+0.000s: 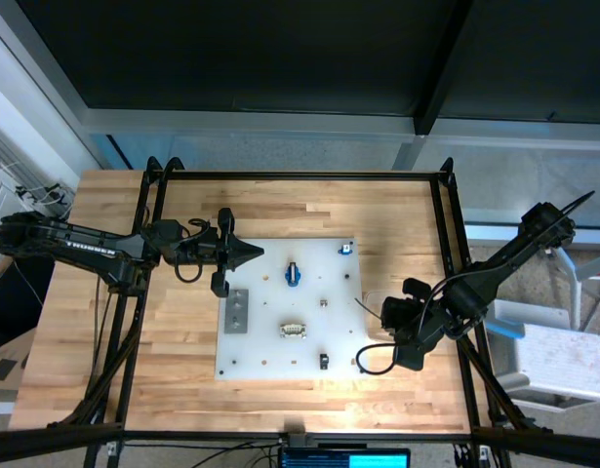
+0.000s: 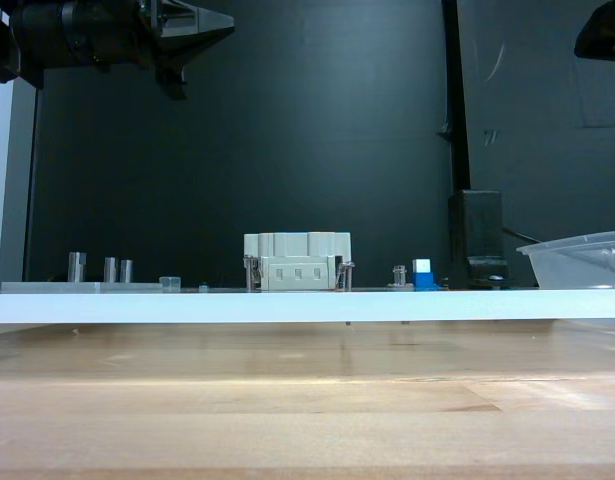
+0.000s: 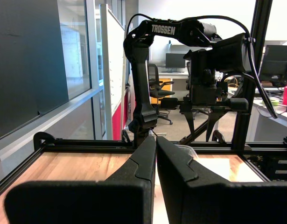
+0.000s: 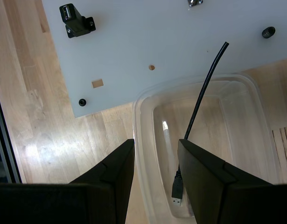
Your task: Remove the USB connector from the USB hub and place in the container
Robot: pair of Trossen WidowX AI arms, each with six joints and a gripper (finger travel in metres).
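Hovering over the container at lower right of the high view, right gripper spread wide, empty, USB connector lying inside, USB hub vacant. Holds left gripper pinched closed, empty, left of centre, out of the way.

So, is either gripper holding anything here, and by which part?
Nothing is held. The right gripper hangs open over the container, where the USB connector lies loose; the left gripper is shut and empty, raised over the white board.
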